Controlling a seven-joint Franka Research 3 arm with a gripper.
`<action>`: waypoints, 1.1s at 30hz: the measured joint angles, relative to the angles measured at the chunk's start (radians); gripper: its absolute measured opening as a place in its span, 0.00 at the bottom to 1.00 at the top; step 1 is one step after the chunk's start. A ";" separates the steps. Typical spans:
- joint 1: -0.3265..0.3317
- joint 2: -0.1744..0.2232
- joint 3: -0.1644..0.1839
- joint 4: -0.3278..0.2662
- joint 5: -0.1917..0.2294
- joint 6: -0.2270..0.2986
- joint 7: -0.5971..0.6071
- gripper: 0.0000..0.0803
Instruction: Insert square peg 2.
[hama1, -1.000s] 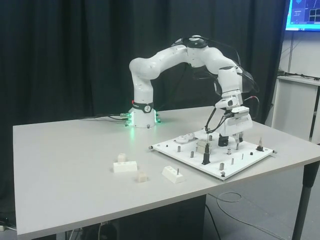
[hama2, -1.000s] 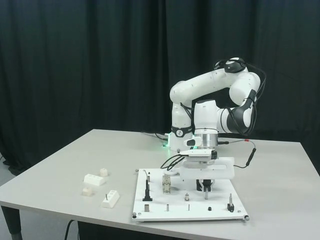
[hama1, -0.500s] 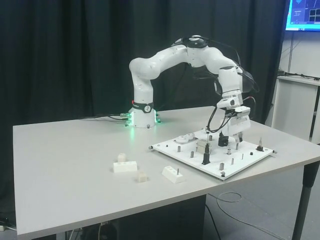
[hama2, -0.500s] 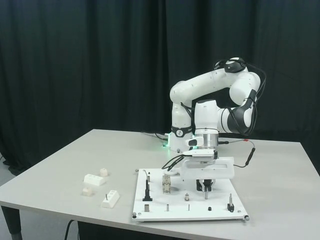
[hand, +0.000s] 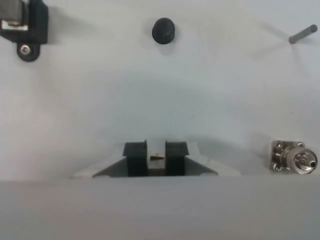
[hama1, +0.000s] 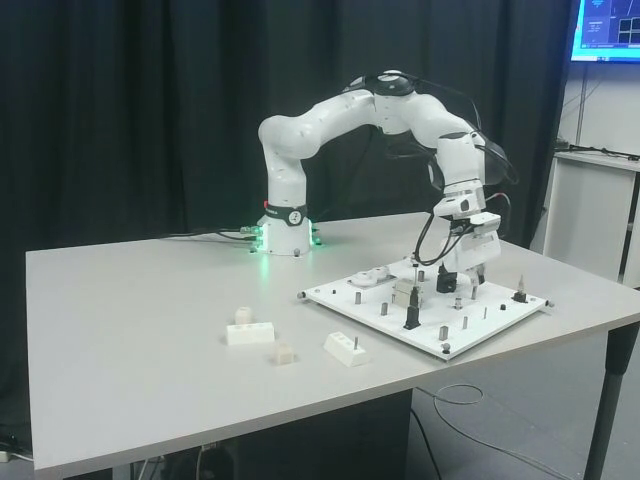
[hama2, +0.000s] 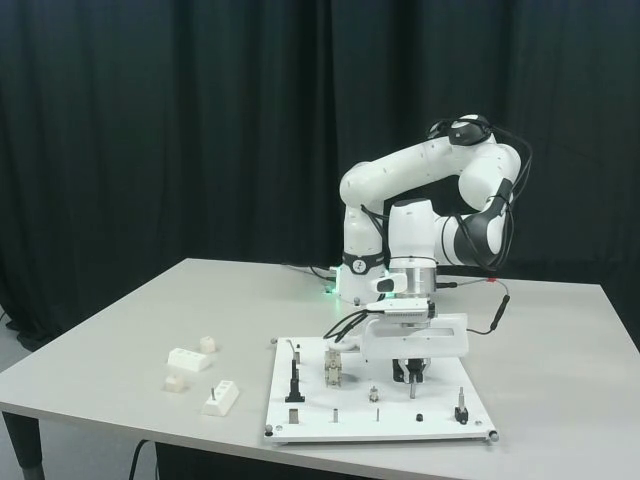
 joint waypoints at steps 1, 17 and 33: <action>0.000 0.000 0.000 0.000 0.001 0.000 0.002 0.09; -0.002 0.000 0.001 -0.004 0.019 0.000 0.008 0.09; -0.001 0.000 0.001 -0.013 0.049 0.001 0.008 0.09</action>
